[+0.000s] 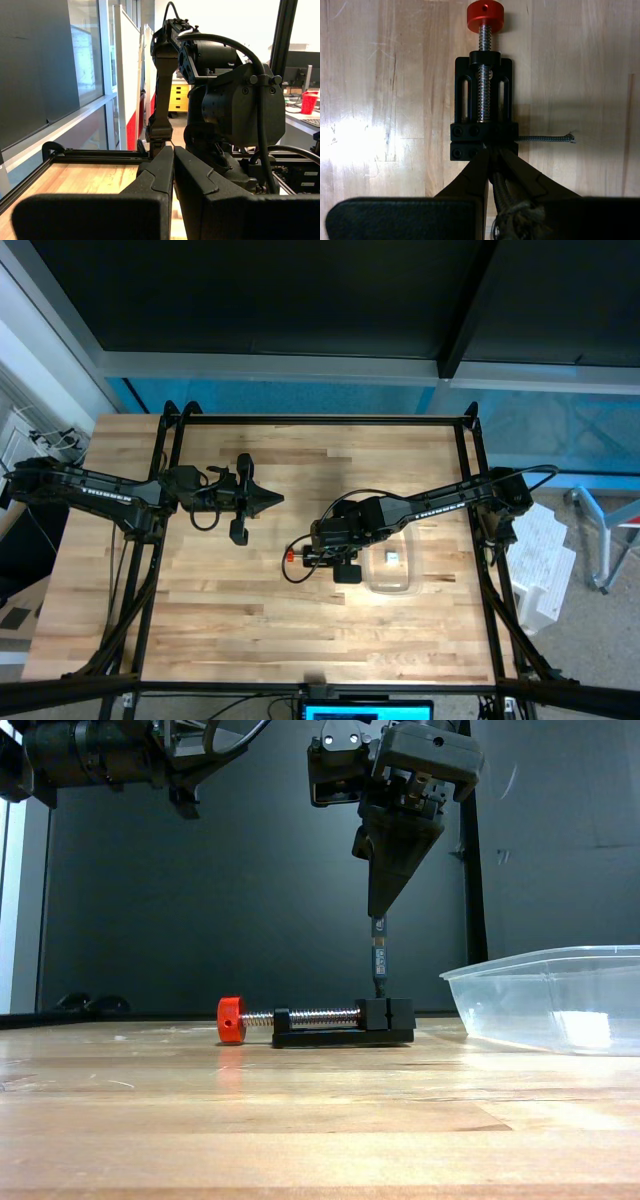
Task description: Pick the usb-c connector and install on the hub
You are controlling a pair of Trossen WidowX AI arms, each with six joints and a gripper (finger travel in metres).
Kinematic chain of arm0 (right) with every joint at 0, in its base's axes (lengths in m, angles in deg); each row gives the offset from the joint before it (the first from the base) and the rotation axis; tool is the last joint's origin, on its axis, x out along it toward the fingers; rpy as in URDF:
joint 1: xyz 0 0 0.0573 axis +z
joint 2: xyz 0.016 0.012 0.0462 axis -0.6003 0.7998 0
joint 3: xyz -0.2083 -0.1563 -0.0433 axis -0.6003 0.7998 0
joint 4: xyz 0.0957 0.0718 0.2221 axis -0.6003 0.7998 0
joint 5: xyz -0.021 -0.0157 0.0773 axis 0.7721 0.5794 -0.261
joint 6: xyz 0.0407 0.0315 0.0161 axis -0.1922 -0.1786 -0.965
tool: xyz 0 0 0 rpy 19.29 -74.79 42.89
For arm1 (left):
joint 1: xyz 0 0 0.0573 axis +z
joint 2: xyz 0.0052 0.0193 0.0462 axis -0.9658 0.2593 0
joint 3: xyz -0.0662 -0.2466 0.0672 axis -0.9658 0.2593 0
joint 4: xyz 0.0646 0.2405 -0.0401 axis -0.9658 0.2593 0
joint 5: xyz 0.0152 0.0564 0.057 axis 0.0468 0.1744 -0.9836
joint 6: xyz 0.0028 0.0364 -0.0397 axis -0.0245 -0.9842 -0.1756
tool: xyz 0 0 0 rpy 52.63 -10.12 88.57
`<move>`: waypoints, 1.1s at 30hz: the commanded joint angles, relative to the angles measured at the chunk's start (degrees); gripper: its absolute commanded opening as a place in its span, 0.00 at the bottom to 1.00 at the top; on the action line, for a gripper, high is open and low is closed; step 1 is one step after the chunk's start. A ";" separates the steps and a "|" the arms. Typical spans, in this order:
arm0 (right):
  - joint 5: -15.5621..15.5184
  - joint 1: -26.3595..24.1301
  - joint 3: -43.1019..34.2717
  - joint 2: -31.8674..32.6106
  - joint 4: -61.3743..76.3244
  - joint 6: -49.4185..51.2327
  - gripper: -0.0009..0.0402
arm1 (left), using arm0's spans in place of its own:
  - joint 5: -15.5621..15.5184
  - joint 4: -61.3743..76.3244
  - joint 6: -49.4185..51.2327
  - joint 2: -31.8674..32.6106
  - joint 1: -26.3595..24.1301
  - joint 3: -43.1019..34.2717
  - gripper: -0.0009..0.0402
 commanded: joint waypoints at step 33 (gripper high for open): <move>0.04 -0.26 1.49 -0.07 -1.16 1.27 0.02 | 0.00 -0.02 -0.02 0.02 0.02 0.00 0.02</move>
